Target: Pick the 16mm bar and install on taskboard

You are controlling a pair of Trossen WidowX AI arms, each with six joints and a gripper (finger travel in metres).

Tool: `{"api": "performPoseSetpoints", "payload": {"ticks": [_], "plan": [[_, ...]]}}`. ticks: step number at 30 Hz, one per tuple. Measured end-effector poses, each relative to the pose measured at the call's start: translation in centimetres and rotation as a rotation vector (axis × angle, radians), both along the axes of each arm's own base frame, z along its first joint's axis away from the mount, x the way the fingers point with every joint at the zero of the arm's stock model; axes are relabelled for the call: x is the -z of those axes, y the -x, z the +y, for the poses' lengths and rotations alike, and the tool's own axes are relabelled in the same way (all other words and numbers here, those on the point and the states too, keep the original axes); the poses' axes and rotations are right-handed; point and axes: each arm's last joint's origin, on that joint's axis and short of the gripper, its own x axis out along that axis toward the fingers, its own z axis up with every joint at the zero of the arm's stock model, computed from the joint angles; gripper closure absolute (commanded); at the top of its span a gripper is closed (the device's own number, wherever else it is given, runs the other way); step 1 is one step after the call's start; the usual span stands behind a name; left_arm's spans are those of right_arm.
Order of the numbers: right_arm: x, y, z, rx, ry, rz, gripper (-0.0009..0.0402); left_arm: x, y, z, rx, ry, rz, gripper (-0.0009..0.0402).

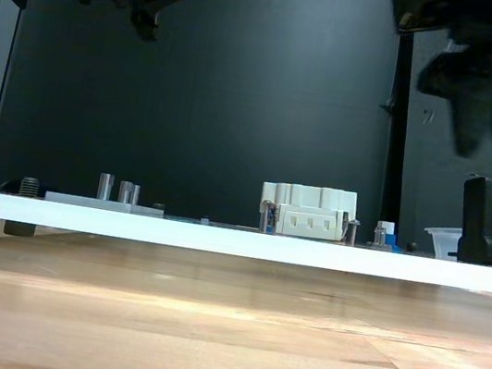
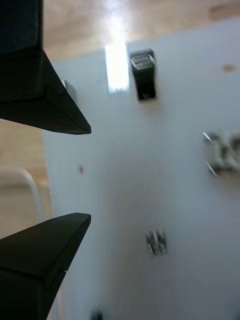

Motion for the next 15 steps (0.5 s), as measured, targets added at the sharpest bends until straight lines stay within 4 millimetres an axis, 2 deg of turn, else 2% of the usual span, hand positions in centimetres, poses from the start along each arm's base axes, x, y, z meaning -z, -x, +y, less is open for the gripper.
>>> {"api": "performPoseSetpoints", "payload": {"ticks": [9, 15], "plan": [[-2.4, 0.1, -4.4, 0.006, 0.020, -0.091, 0.0174, 0.0, 0.0, 0.0, 0.000, 0.000, 0.000, 0.0393], [-3.6, 0.2, -6.9, 0.003, 0.026, -0.212, 0.0174, 0.0, 0.0, 0.0, 0.000, 0.000, 0.000, 0.0393]]}}
